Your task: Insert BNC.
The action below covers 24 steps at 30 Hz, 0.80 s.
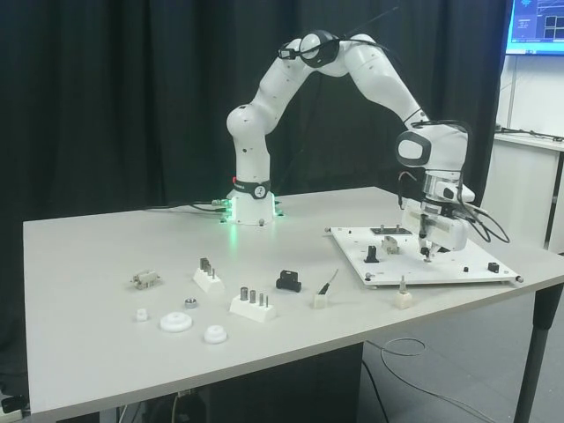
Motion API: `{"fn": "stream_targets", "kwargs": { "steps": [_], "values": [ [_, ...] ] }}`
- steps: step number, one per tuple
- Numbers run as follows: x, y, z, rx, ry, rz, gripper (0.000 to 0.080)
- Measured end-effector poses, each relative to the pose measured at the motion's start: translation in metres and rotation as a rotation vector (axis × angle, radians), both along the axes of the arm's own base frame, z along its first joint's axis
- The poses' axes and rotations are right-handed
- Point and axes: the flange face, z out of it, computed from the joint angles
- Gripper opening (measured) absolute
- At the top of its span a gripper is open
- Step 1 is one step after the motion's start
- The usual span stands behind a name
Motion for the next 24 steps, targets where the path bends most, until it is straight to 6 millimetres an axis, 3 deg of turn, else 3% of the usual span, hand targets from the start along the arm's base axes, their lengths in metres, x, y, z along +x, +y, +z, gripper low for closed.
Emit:
{"fn": "stream_targets", "kwargs": {
  "steps": [24],
  "values": [
    [0.0006,0.001,-0.0004,-0.009,0.012,0.118,0.0124]
  ]
}}
